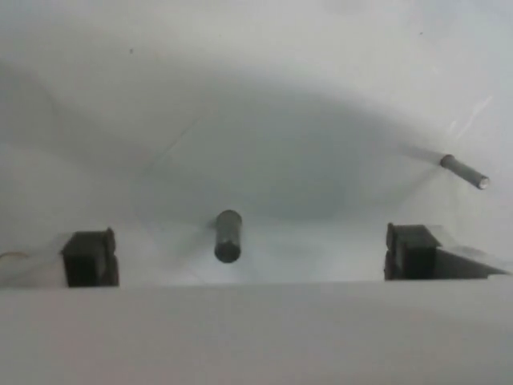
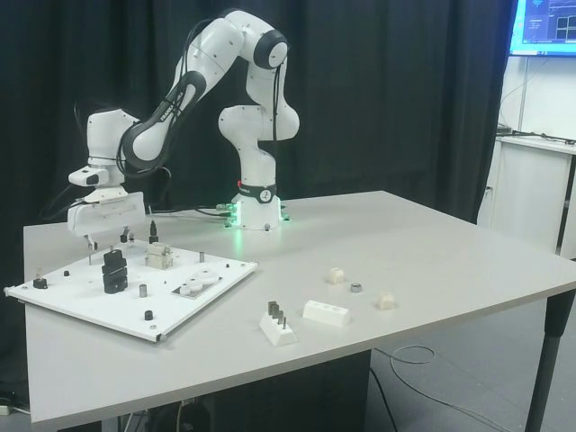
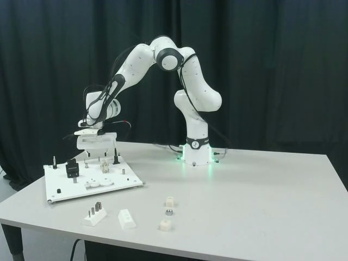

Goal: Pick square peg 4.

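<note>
End effector [image 1: 240, 261] hovers open over the white board [image 2: 225, 270] at the bench's [image 2: 432, 243] left end, a peg [image 1: 228, 235] standing between its fingers [image 1: 90, 258], not yet gripped. I judge closing and lifting remain. Grey bench, black curtains [image 3: 261, 65] behind; small white blocks [image 2: 326, 311] near the front edge.

arm [image 2: 202, 63]: white shells, black joints and cables
base ring [image 2: 255, 214]: lit green
table [image 2: 432, 243]: grey
board [image 2: 225, 270]: white, set with black and grey pegs
peg [image 1: 228, 235]: grey, seen over white in the wrist view
curtain [image 3: 272, 65]: black, plain
small holders [image 3: 126, 218]: white
</note>
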